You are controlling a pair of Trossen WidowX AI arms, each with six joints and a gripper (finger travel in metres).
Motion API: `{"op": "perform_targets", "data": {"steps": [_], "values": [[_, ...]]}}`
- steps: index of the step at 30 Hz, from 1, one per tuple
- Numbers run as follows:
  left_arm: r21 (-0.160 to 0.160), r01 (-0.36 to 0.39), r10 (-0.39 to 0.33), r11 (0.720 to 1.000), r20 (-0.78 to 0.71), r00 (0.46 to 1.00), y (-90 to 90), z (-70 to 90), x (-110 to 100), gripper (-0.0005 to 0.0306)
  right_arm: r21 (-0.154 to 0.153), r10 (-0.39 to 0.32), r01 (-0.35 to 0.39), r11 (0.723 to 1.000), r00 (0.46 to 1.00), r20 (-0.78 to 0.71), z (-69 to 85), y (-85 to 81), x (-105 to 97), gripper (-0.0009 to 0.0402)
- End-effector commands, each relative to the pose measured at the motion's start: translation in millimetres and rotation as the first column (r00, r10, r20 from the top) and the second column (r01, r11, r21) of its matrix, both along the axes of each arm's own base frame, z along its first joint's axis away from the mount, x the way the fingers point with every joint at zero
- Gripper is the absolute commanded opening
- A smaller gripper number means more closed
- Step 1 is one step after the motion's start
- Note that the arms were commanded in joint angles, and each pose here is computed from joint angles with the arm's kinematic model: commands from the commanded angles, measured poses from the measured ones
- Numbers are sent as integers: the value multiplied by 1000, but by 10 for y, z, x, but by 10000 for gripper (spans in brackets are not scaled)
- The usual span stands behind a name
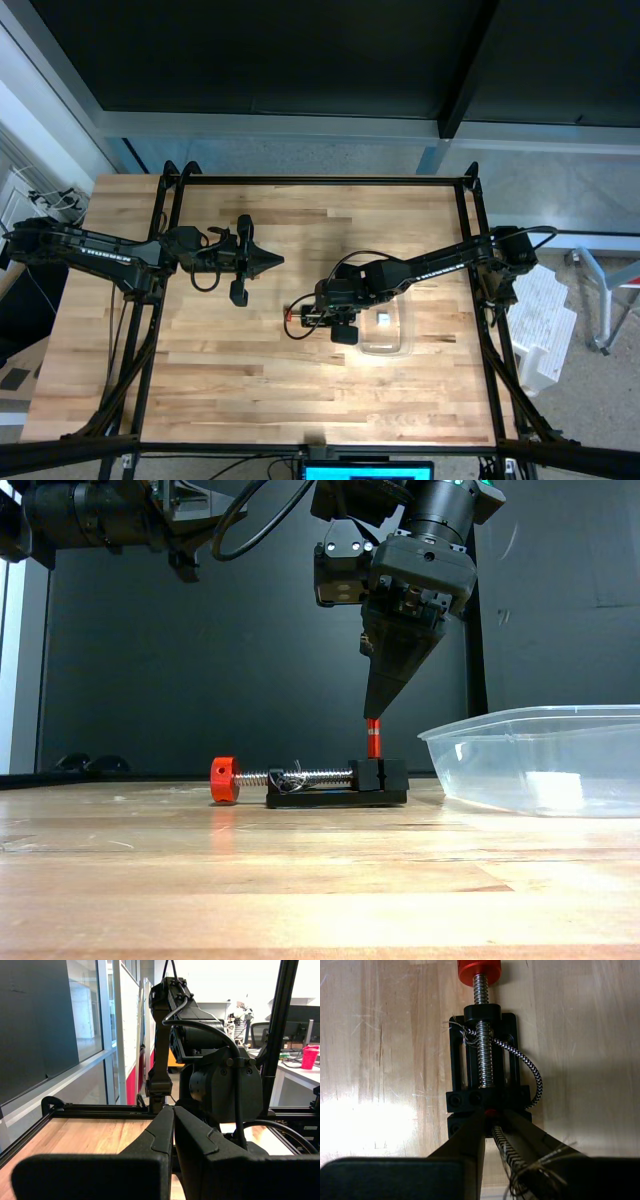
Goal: Pick the RCA connector and install on taskboard
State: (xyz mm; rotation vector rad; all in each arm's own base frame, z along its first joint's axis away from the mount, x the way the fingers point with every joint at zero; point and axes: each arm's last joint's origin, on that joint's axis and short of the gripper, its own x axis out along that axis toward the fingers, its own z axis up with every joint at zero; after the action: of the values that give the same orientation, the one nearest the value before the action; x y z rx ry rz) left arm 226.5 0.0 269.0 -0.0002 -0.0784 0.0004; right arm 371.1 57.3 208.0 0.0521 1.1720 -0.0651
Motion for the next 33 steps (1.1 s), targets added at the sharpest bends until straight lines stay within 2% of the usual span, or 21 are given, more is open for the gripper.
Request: {"op": "perform_targets", "data": {"steps": [1, 8, 15, 24, 33], "values": [[0, 0, 0, 1000, 0, 1000, 0, 0, 1, 0, 1, 0, 0, 1000, 1000, 16, 42, 0, -4, 84], [0, 0, 0, 1000, 0, 1000, 0, 0, 1, 0, 5, -1, 1, 1000, 999, 36, 121, -5, -31, 133], [0, 0, 0, 1000, 0, 1000, 0, 0, 1, 0, 5, 3, -3, 1000, 1000, 29, 298, -16, -162, 159], [0, 0, 0, 1000, 0, 1000, 0, -1, 1, 0, 9, 10, -11, 1000, 998, 57, 587, -26, -372, 150], [0, 0, 0, 1000, 0, 1000, 0, 0, 1, 0, 8, 15, -15, 1000, 998, 63, 636, -35, -455, 137]]}}
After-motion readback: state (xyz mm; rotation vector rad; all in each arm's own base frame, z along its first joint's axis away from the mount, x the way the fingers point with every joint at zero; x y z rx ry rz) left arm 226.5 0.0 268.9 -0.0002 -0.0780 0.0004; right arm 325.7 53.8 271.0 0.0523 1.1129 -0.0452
